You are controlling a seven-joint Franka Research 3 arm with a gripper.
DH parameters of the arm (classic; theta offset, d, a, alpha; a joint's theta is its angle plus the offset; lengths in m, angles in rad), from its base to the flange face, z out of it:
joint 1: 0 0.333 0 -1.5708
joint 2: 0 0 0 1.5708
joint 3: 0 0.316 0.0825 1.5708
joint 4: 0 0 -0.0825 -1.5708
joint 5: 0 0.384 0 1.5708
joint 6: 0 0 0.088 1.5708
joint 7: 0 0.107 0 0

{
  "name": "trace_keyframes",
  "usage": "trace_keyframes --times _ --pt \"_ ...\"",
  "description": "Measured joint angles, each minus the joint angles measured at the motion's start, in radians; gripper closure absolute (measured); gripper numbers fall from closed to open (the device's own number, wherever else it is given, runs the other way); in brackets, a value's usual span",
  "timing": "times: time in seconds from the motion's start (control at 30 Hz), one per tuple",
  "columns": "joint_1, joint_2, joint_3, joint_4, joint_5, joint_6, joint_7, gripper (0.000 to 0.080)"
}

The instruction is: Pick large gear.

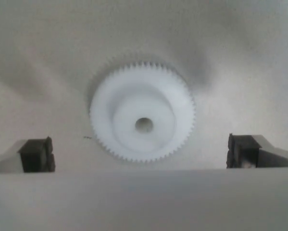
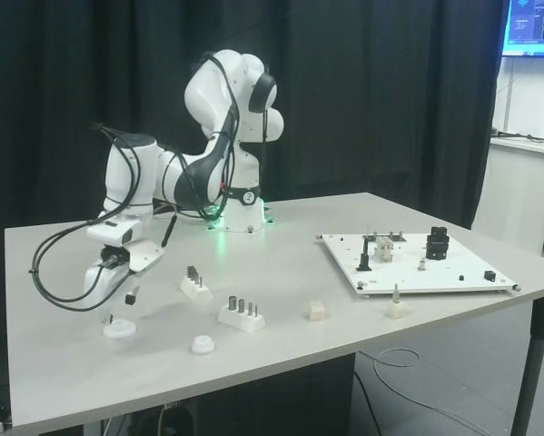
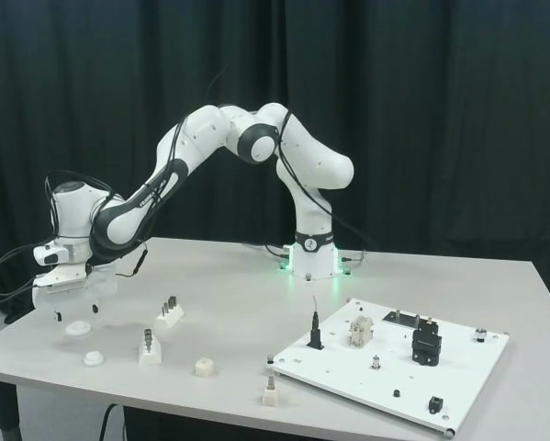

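Observation:
The large gear (image 1: 143, 113) is white, toothed, with a raised hub and a centre hole, and it lies flat on the grey table. In the wrist view it sits between and just beyond my two black fingertips (image 1: 37, 155), which stand wide apart. My gripper (image 1: 139, 153) is open with nothing in it. In the first room view the gripper (image 2: 121, 309) hangs just above the large gear (image 2: 120, 330) near the table's front left. The second room view shows the gripper (image 3: 72, 312) over the gear (image 3: 77, 327) at the table's left end.
A smaller white gear (image 2: 202, 344) lies near the front edge. Two white peg holders (image 2: 196, 285) (image 2: 242, 314) stand beside it, then a small block (image 2: 316, 311). A white assembly board (image 2: 417, 263) with black parts fills the right side.

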Motion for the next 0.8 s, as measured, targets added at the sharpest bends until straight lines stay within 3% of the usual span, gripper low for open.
trace_keyframes --times 0.4,0.8 --pt "-0.006 0.047 0.000 0.000 0.049 0.057 -0.045 0.0003" --pt "-0.006 0.061 0.001 0.001 0.054 0.075 -0.056 0.0003"
